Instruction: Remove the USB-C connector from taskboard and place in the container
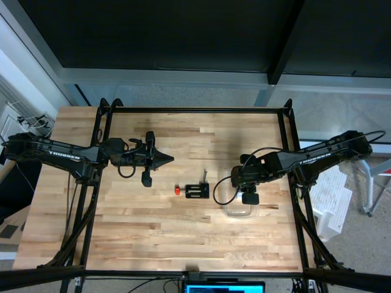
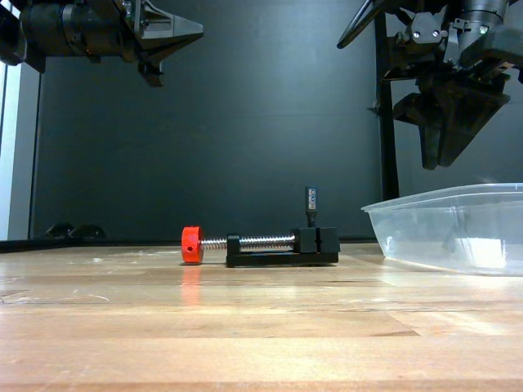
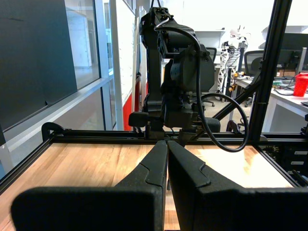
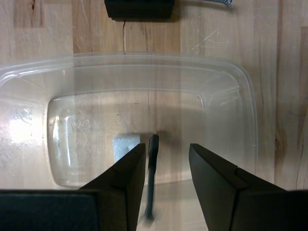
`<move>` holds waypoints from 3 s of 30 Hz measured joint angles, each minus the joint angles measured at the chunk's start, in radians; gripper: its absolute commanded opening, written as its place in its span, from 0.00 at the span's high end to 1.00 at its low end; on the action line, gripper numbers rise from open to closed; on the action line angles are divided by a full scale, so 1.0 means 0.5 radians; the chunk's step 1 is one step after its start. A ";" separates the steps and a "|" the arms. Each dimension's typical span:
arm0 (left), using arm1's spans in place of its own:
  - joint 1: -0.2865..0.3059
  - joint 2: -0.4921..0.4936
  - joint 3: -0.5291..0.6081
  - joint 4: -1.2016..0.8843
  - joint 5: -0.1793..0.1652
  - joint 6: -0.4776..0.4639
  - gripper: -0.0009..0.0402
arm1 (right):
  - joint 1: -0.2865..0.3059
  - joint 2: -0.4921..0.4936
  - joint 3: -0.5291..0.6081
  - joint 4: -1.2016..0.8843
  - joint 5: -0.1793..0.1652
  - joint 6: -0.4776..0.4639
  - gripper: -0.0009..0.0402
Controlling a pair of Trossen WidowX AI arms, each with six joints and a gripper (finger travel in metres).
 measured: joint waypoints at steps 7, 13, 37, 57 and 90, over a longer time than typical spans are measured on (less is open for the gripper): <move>0.000 0.000 0.001 0.000 -0.001 0.000 0.98 | 0.013 -0.005 0.043 -0.036 -0.001 0.031 0.61; 0.000 0.000 0.001 0.000 0.000 0.000 0.98 | 0.014 -0.006 0.044 -0.039 -0.001 0.031 0.63; 0.000 0.000 0.001 0.000 -0.001 0.000 0.98 | -0.305 -0.326 0.010 1.064 -0.212 -0.337 0.98; 0.000 0.000 0.001 0.000 0.000 0.000 0.98 | -0.430 -0.362 -0.281 2.124 -0.302 -0.443 0.98; 0.000 0.000 0.001 0.000 0.000 -0.001 0.98 | -0.488 -0.483 -0.711 2.792 -0.315 -0.376 0.98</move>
